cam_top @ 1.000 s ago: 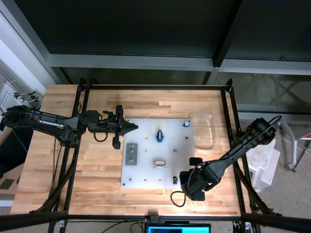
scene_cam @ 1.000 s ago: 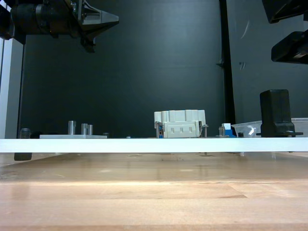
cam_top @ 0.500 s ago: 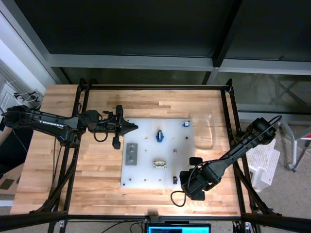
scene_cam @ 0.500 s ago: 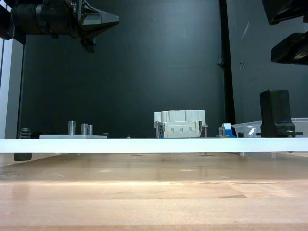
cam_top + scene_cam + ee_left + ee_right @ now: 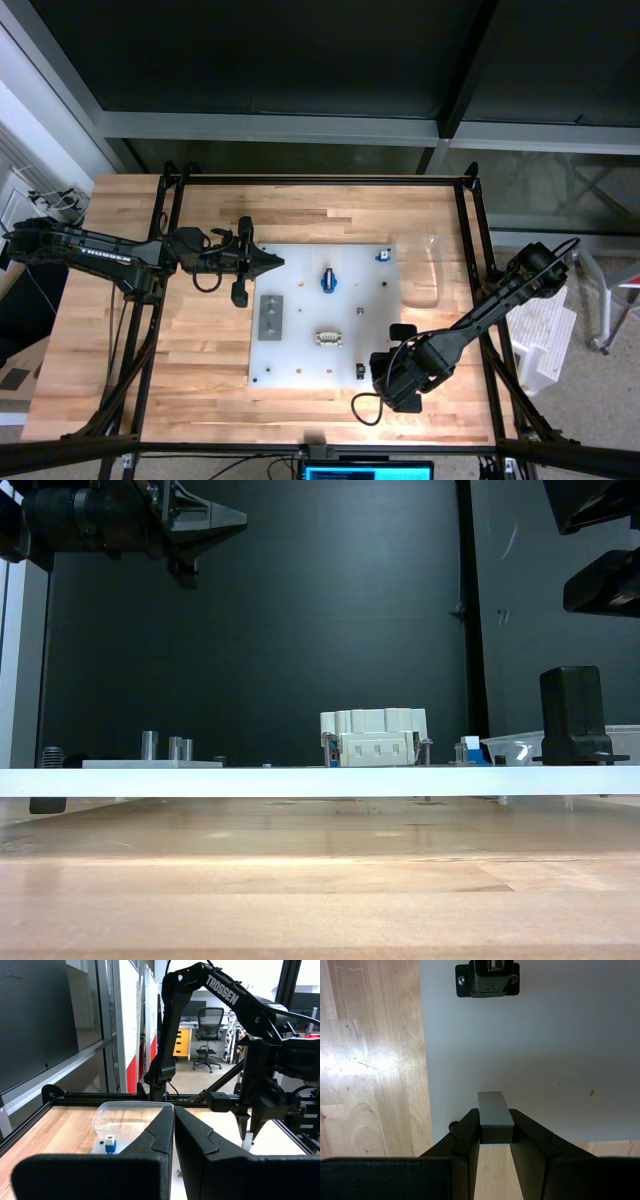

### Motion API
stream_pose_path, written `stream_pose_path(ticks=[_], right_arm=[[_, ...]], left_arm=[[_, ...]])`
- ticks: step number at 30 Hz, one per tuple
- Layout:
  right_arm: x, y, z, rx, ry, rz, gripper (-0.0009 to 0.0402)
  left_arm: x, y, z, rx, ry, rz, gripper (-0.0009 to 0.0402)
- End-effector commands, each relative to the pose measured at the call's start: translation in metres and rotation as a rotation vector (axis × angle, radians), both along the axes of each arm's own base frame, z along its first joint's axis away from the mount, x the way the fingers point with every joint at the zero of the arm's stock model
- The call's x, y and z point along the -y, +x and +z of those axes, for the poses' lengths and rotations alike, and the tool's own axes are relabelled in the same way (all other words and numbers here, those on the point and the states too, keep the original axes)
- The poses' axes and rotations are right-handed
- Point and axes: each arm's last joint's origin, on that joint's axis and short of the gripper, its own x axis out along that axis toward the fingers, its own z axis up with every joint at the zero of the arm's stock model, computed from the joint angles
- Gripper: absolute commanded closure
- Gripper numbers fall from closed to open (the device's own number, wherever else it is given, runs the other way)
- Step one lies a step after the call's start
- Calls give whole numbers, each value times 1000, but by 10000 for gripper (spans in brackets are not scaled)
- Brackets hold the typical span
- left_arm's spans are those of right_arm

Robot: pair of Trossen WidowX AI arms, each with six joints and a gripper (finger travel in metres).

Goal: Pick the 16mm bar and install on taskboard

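Observation:
A short grey 16mm bar (image 5: pixel 495 1116) is clamped between the two black fingers of my right gripper (image 5: pixel 495 1129). It hangs over the near edge of the white taskboard (image 5: pixel 550 1055), just short of a black connector (image 5: pixel 487 979). From above, the right gripper (image 5: pixel 388 374) sits at the board's near right corner and hides the bar. My left gripper (image 5: pixel 272 262) is shut on nothing and hovers high over the far left corner of the taskboard (image 5: pixel 300 352). Its fingers (image 5: pixel 161 1127) are pressed together.
The board carries a grey metal block (image 5: pixel 271 316), a blue fitting (image 5: pixel 329 280), a beige connector (image 5: pixel 328 340) and a black connector (image 5: pixel 361 371). A clear plastic tub (image 5: pixel 420 270) stands on the wood off the board's far right corner. Black frame rails border the table.

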Motion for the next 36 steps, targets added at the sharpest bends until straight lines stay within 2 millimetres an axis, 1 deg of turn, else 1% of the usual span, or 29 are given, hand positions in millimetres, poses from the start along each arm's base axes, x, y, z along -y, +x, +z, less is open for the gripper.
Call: stream_pose_path(ticks=[1,8,17,20,24,36], right_arm=[[0,0,-5,6,5,-1,387],[1,-2,-15,17,14,-1,387],[2,-2,-16,18,14,-1,386],[1,-1,-16,23,19,-1,378],[1,-1,-15,26,21,-1,350],[0,0,-13,29,24,0,237]], left_arm=[[0,0,0,0,0,0,393],[0,0,0,0,0,0,393],[0,0,0,0,0,0,393],[0,0,0,0,0,0,393],[0,0,0,0,0,0,393],[0,0,0,0,0,0,393]])
